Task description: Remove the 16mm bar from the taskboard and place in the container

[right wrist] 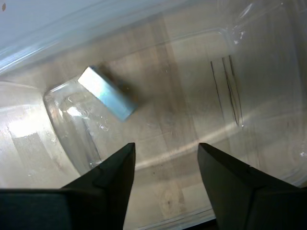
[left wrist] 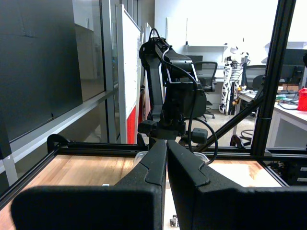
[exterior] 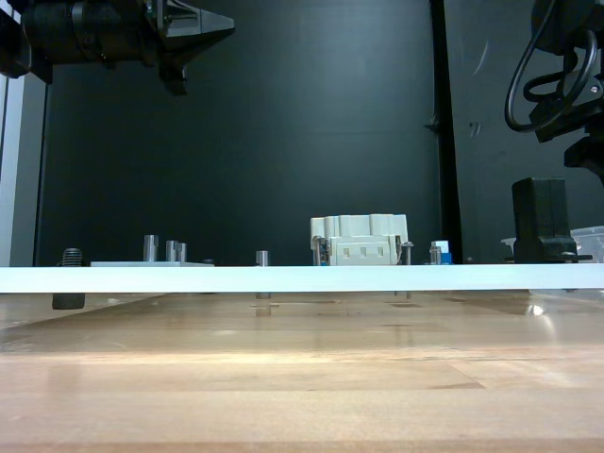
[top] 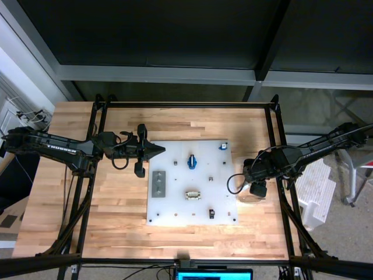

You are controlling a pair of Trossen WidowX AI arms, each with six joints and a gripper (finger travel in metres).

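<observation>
Over the container (right wrist: 268, 96), my right gripper (right wrist: 165, 148) hung with its fingers apart and nothing between them; the 16mm bar (right wrist: 106, 93) lay inside it, off the taskboard (top: 175, 204); I thought the best next move was to lift straight up so no finger bumped the thin wall; the bar looked like a small dull grey block with flat sides; the container was clear, shiny plastic with round corners; my left gripper (top: 157, 150) sat high by the taskboard's left edge, fingers together.
</observation>
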